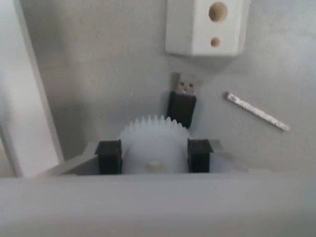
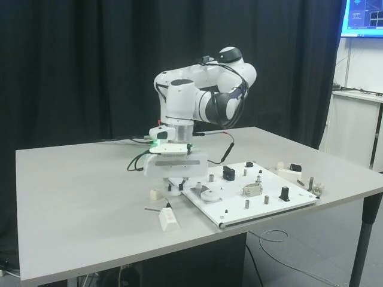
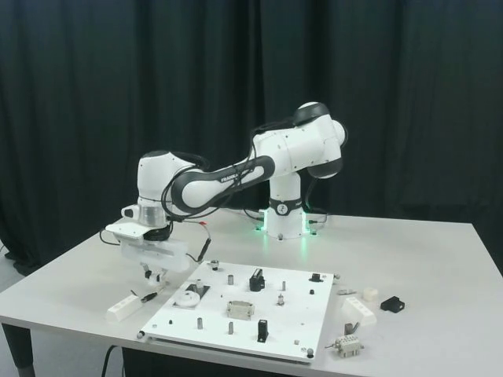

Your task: Place medium gear.

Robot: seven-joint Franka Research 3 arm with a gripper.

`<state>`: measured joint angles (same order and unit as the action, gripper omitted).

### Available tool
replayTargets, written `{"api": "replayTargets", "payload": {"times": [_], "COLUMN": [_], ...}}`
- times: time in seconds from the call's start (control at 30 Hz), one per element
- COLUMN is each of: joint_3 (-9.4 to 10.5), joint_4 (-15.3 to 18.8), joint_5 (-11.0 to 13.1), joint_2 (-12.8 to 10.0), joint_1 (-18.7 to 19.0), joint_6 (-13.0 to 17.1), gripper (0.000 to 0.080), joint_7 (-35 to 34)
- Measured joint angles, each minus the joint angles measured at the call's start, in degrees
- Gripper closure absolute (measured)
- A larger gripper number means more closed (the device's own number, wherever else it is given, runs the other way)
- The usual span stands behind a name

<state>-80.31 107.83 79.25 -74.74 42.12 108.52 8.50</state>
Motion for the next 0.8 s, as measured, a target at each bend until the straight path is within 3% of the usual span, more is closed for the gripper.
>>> {"api": "replayTargets", "payload": {"times": [0.3,0.6,0.63,0.8], "joint_3": [2.26,3.11,3.18,3.39], "joint_4": [-3.2,-5.1,-5.3,-5.6], "joint_5": [0.0,0.0,0.0,0.0], "joint_2": [-0.1,-0.6,-0.6,-0.6], "joint_1": [-2.8,-4.1,-4.3,-4.6], "joint_6": [0.0,0.2,0.2,0.2], "gripper": [0.0519,0.0519,0.0368,0.0368], "joint_7": [0.0,0.0,0.0,-0.2]}}
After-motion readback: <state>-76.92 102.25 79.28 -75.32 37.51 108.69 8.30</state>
